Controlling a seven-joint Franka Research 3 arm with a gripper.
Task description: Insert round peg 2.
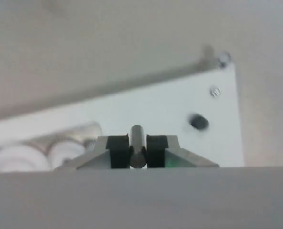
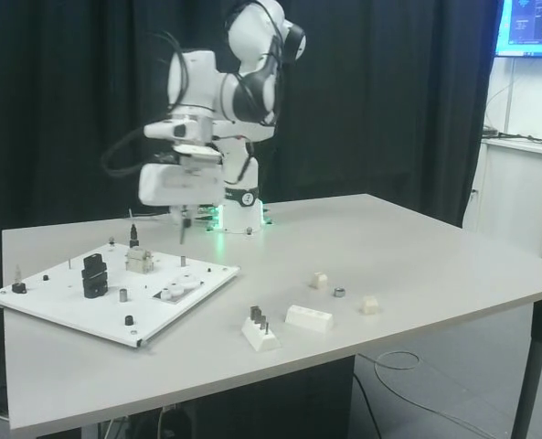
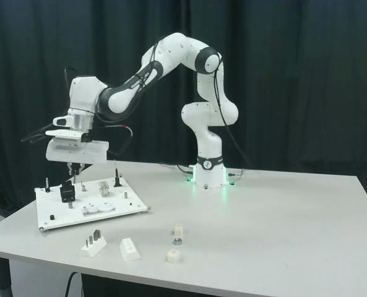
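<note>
1. White board [image 3: 93,213] w/ parts sits at table's [image 3: 282,210] left end.
2. Hand [image 1: 137,155] hangs above board, fingers clenched on round peg [image 1: 137,150], held upright.
3. Small blocks [image 3: 172,255] lie near table's front edge.

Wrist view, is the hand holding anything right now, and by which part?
Yes. The hand is shut on a round grey peg, gripped near its upper end, with the rest pointing down toward the white board.
</note>
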